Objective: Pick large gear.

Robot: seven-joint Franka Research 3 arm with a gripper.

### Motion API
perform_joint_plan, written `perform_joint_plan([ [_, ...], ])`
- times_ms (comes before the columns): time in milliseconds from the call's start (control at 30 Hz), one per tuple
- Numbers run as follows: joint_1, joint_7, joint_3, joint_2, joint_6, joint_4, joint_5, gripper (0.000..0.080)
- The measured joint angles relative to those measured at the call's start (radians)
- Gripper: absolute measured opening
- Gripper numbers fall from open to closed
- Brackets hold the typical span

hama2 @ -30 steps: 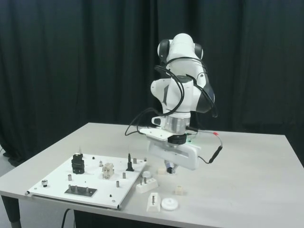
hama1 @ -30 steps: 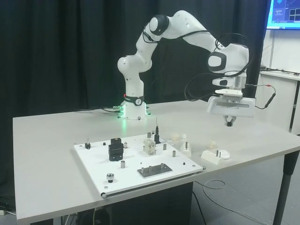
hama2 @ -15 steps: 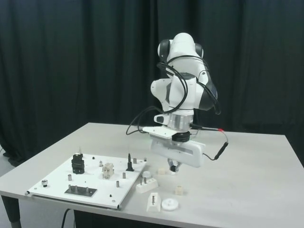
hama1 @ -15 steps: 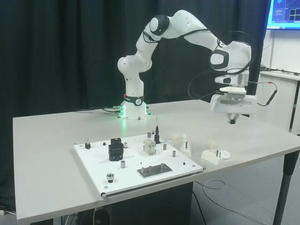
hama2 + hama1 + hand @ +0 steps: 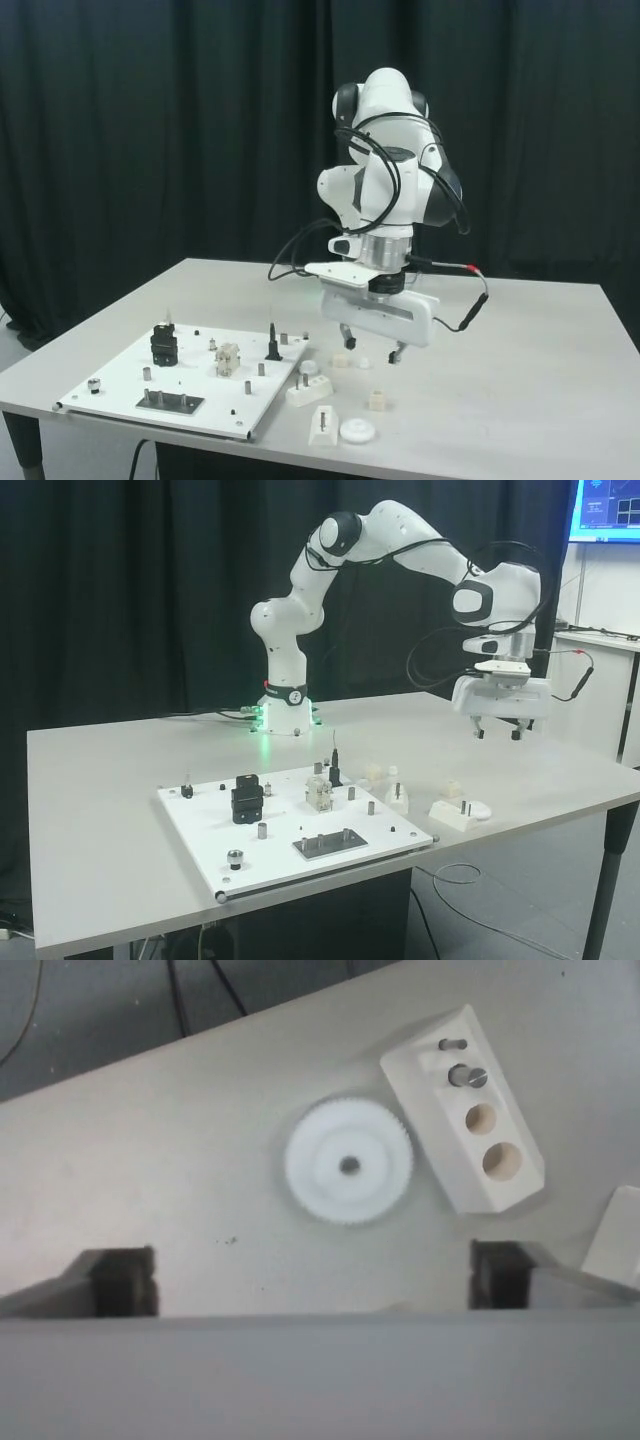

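Observation:
The large gear (image 5: 348,1162) is a white toothed disc with a small centre hole, lying flat on the grey table. It lies near the table's front edge (image 5: 357,431), touching or just beside a white block (image 5: 322,424). In the first room view the gear (image 5: 481,808) sits at the right end of that block (image 5: 452,813). My gripper (image 5: 497,732) hangs well above the table, open, with nothing between its fingers. In the wrist view the gripper (image 5: 310,1278) shows both fingertips wide apart, with the gear beyond them. The second room view shows the gripper (image 5: 371,349) high above the parts.
The white block (image 5: 470,1110) carries a grey pin and two round holes. A small white piece (image 5: 377,400) lies close by. A white board (image 5: 200,825) with pegs, a black part and a grey plate fills the table's left. Another white holder (image 5: 308,387) stands beside the board.
The gripper has turned about its wrist and risen a little, moving away from the board. Its fingers now show apart.

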Motion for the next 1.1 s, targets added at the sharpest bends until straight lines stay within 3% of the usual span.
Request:
perform_joint_plan([
  [33,0.000,0.000,0.001,0.000,-0.002,0.001,0.000,0.0133],
  [67,0.000,0.000,0.001,0.000,-0.003,0.002,0.001,0.0721],
  [200,0.000,0.001,0.001,0.000,-0.004,0.003,0.004,0.0721],
  [233,0.000,0.002,0.001,0.000,-0.004,0.003,0.004,0.0780],
  [1100,-0.029,0.010,-0.001,0.027,-0.004,0.030,0.032,0.0800],
])
